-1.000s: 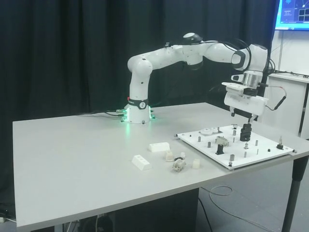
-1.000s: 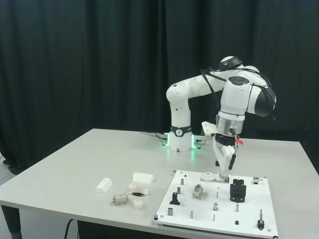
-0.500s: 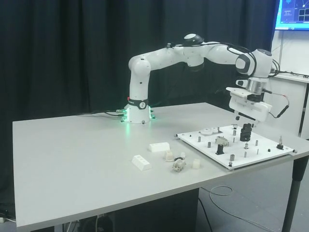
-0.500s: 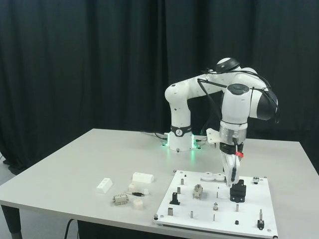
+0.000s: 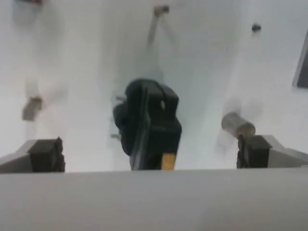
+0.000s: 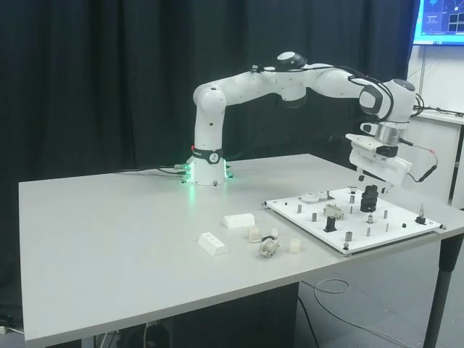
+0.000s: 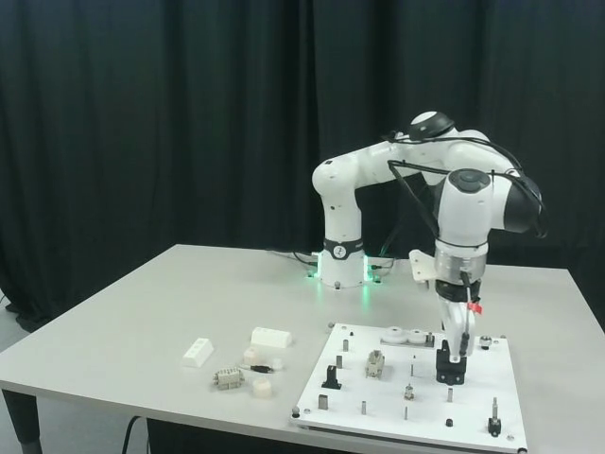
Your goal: Remove D-SUB.
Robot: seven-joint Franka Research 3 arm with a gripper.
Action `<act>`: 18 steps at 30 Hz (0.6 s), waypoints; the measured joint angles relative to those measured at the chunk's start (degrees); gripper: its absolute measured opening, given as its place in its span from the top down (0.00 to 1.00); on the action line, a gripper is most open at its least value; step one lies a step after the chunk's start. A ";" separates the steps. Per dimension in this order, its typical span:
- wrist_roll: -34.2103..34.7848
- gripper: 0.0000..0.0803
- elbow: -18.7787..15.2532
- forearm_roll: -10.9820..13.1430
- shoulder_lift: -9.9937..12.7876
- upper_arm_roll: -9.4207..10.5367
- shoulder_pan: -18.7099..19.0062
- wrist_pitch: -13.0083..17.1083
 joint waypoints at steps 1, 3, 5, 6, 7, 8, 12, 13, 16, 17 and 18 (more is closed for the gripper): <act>0.43 0.00 0.00 0.00 0.00 0.15 0.19 0.00; 1.03 0.00 0.00 -0.05 0.05 0.36 0.60 0.00; 1.62 0.00 0.00 -0.17 0.17 0.44 1.00 0.01; 1.95 0.00 0.00 -0.25 0.26 0.44 1.20 0.02; 2.28 0.00 -0.01 -0.39 0.37 0.44 1.40 0.05; 2.59 0.00 -0.03 -0.53 0.45 0.44 1.58 0.11; 3.74 0.00 -0.12 -1.57 0.78 0.44 2.26 0.54; 3.91 0.00 -0.18 -1.83 0.85 0.44 2.41 0.73; 4.11 0.00 -0.51 -2.62 1.01 0.44 2.87 1.56; 4.15 0.00 -0.69 -2.85 1.05 0.44 3.02 1.88; 4.18 0.00 -0.89 -3.05 1.07 0.45 3.17 2.21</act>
